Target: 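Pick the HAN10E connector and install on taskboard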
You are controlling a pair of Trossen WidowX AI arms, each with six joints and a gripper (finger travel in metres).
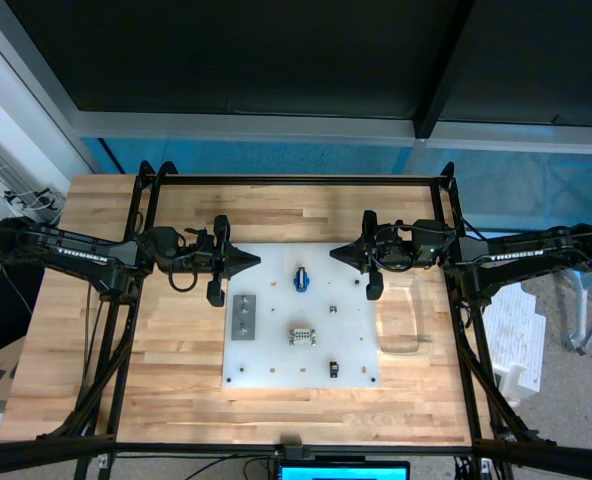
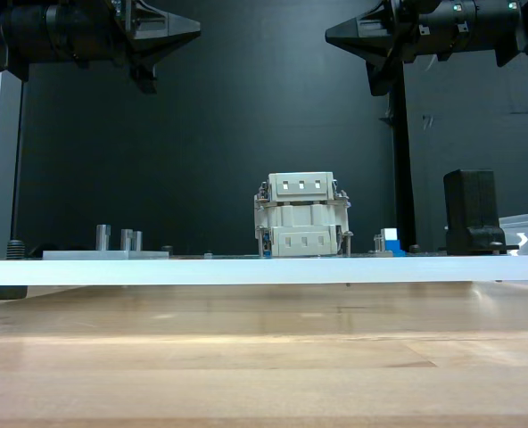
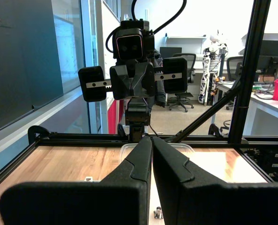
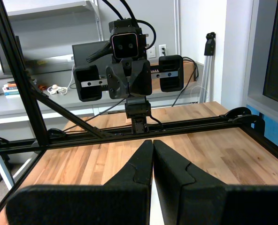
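Note:
The HAN10E connector (image 1: 301, 337) (image 2: 301, 217), a small beige-grey insert with metallic ends, stands on the white taskboard (image 1: 276, 370) (image 2: 202, 268) near its middle. My left gripper (image 1: 252, 260) (image 2: 193, 34) (image 3: 151, 140) hovers high above the board's far left corner, shut and empty. High over the board's far right side my right gripper (image 1: 336, 251) (image 2: 332, 36) (image 4: 152, 142) is shut as well, holding nothing. Both point inward at each other, well away from the connector.
On the board sit a grey metal block (image 1: 243, 315) (image 2: 112, 242) at left, a blue upright part (image 1: 301, 278) at the back, and black fittings (image 1: 334, 370) (image 2: 471, 212). A clear plastic tray (image 1: 408, 318) lies right of the board. A black frame (image 1: 296, 180) rings the table.

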